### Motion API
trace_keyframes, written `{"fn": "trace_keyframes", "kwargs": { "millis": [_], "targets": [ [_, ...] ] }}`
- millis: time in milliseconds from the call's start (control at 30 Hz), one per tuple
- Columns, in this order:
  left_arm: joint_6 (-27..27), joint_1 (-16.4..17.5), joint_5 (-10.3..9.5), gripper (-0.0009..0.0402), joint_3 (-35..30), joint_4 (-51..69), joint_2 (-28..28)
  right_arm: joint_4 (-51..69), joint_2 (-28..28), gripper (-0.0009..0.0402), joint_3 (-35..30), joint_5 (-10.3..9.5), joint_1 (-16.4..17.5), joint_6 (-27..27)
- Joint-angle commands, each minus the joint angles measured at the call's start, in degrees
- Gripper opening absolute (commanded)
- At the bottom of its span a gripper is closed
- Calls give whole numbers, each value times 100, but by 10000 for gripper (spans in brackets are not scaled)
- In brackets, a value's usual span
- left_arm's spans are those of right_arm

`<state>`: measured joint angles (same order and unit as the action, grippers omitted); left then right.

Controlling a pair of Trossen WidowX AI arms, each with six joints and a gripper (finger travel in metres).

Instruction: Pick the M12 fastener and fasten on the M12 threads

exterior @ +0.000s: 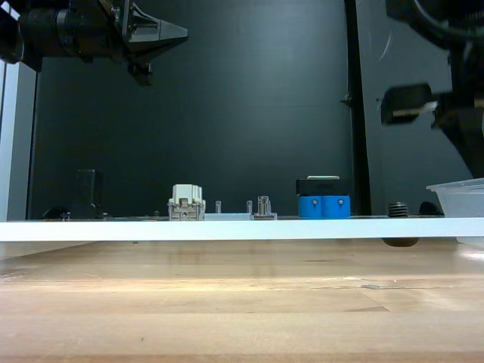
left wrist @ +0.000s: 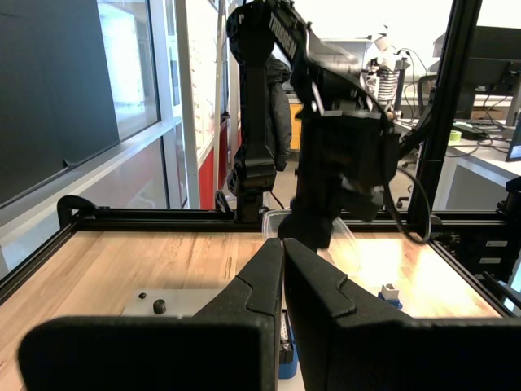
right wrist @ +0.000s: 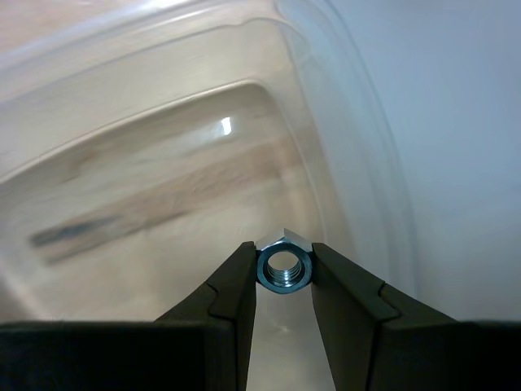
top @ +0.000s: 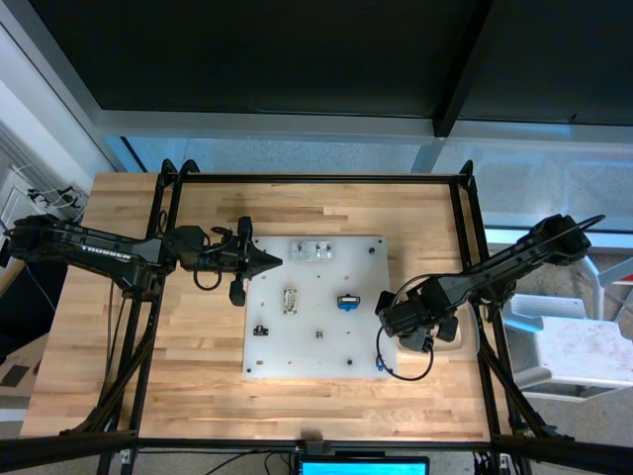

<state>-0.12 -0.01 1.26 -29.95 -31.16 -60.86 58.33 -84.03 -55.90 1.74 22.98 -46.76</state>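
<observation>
the right gripper [right wrist: 283, 254] is positioned over the clear tray [right wrist: 163, 122], which sits just beside the right edge of the white board [top: 297, 346]. its fingertips are clamped on opposite flats of the m12 nut [right wrist: 283, 270], with the bore facing the wrist camera. whether the nut clears the tray floor cannot be determined. the black ribbed stud [exterior: 398, 209] stands bare near the board's near right edge, ribs exposed. a blue fitting [exterior: 324, 206] stands mid-board. the left gripper [top: 269, 261] hovers well above the board's far left edge, fingers pressed together with nothing between them, pointing toward the right arm.
</observation>
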Motion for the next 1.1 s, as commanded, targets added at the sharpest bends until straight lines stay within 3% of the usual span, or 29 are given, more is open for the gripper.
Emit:
{"fn": "trace_keyframes", "kwargs": {
  "millis": [33, 300, 767, 1100],
  "targets": [
    [2, 0, 0, 0, 0, -2, 0, 385, 4, 30, -435, -4, 7, -35],
    [2, 0, 0, 0, 0, -2, 0, 647, -212, 29, -1185, 22, 28, -538],
    [2, 0, 0, 0, 0, -2, 0, 966, -2050, 29, -2994, 17, 127, -693],
    [2, 2, 0, 0, 0, -2, 0, 992, -3069, 29, -4013, 7, 247, -1036]
  ]
}}
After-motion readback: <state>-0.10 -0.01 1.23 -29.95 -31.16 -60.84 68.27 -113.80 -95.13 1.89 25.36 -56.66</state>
